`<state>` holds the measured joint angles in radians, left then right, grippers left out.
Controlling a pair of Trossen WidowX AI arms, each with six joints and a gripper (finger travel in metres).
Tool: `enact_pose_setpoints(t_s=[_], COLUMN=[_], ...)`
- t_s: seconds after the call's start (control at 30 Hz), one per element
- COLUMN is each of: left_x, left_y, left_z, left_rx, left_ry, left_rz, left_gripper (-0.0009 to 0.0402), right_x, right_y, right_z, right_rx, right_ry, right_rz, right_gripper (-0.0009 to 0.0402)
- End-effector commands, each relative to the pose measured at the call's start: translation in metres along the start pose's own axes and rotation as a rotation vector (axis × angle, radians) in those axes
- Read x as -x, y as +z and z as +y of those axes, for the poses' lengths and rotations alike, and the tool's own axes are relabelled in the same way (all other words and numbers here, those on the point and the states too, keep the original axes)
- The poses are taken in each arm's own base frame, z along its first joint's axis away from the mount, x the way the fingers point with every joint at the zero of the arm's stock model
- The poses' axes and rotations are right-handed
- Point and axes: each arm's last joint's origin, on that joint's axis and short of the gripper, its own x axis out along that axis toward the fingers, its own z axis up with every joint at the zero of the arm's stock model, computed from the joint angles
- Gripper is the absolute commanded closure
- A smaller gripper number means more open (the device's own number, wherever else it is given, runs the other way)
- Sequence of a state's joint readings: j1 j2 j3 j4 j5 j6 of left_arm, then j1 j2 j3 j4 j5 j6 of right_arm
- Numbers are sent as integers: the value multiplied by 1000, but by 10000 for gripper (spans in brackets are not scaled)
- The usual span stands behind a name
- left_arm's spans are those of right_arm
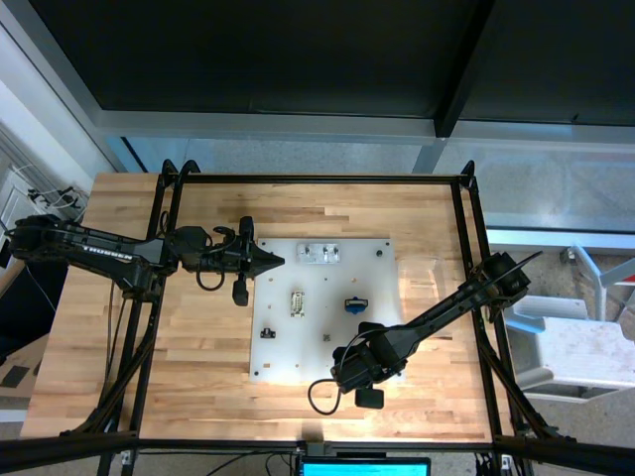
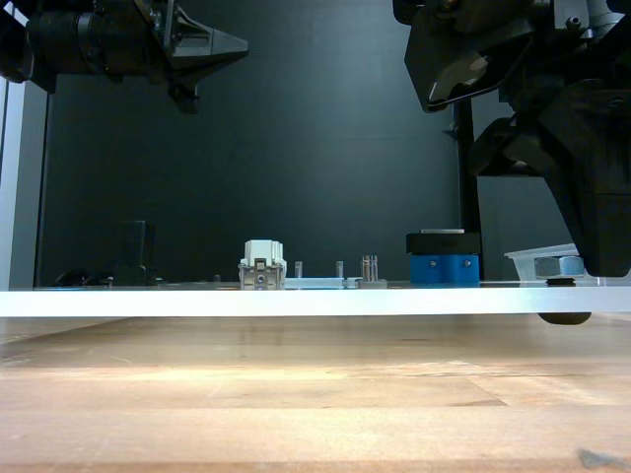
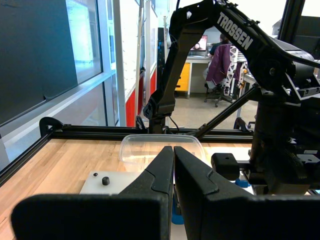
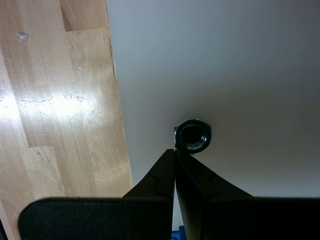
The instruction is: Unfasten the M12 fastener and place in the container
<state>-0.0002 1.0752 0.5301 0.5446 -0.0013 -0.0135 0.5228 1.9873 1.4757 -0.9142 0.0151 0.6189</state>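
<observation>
Your left gripper (image 1: 281, 261) is hanging over the far left edge of the white board (image 1: 298, 347), fingers pressed together on nothing. Near the board's near right edge, the silver nut (image 4: 193, 135) is sitting on its stud (image 2: 562, 282). Your right gripper (image 4: 175, 151) is pointing down just beside it, pinched closed and empty, and the clear container (image 3: 150, 146) is lying on the table just right of the board.

board (image 1: 288, 357) near-left: open | near-right: right gripper (image 4: 175, 151) low, tips beside nut (image 4: 193, 135) | far-left: left gripper (image 1: 278, 261) overhead
</observation>
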Motion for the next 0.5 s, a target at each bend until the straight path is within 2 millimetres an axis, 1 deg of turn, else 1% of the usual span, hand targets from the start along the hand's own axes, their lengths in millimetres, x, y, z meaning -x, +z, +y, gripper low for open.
enact_pose_setpoints(t_s=[0.03, 0.2, 0.27, 0.37, 0.5], left_x=[0, 0, 0, 0, 0], left_y=[0, 0, 0, 0, 0], left_z=[0, 0, 0, 0, 0], left_rx=[0, 0, 0, 0, 0], left_ry=[0, 0, 0, 0, 0], left_rz=[0, 0, 0, 0, 0], left_gripper=[393, 393, 393, 393, 393], right_x=[0, 1, 4, 14, 22], right_y=[1, 1, 0, -3, -6], right_z=[0, -1, -5, -13, -16], right_rx=[-3, 15, 22, -40, -44], right_ry=[-5, -14, -96, -254, -265], right_rz=[-12, -19, -50, -120, -114], right_gripper=[393, 393, 393, 393, 393])
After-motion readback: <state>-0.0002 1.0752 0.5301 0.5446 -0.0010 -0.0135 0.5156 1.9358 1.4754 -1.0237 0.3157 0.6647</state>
